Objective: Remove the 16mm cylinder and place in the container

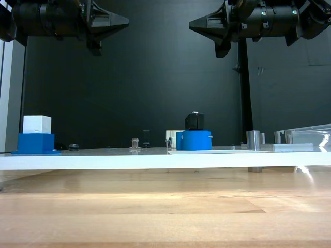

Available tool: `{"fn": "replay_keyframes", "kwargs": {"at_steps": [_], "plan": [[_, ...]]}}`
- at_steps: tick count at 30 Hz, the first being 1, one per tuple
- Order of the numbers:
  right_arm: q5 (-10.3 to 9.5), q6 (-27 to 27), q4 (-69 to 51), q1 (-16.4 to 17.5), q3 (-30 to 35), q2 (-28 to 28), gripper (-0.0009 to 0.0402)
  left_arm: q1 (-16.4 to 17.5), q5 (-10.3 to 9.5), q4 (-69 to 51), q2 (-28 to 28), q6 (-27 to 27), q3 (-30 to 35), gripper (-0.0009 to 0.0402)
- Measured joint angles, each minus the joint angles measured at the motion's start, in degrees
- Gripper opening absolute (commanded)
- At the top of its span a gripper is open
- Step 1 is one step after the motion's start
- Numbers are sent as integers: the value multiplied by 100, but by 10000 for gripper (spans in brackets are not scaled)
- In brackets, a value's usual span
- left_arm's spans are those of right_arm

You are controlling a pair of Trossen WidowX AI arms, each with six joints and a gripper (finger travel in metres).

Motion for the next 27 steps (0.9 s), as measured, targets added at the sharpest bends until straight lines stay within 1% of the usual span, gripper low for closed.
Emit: {"fn": "replay_keyframes", "kwargs": {"at_steps": [16, 24, 27], "plan": [[-4, 7, -42, 22, 2, 0, 0, 2, -2, 2, -2, 2, -2, 0], [0, 7, -1141, 90, 420, 0, 0, 2, -2, 0, -2, 0, -2, 0], [4, 4, -1886, 103, 695, 0, 0, 2, -2, 0, -2, 2, 0, 0]]}}
